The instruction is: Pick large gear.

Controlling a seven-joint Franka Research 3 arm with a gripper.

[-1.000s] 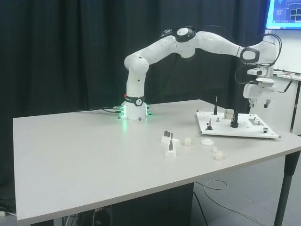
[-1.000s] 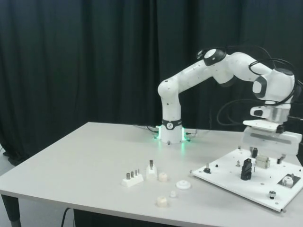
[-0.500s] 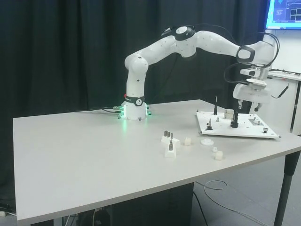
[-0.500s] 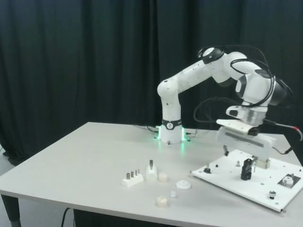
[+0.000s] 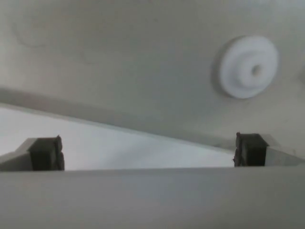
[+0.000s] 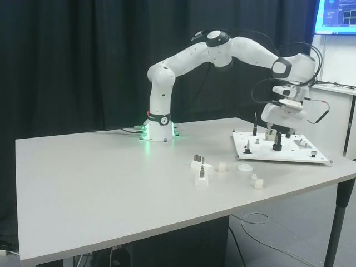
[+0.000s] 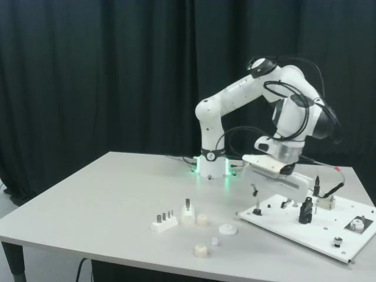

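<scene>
Jaws spread wide and empty, we hang over the white board's near edge. Beside that board on the grey surface the gear lies flat, well below us.

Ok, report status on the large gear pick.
Pincer open, empty, above the white board's edge. Large gear flat on the grey table, untouched. Nothing on or against it.

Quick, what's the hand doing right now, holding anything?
Hand: open, holding nothing; the large gear lies on the table, apart from it.
</scene>
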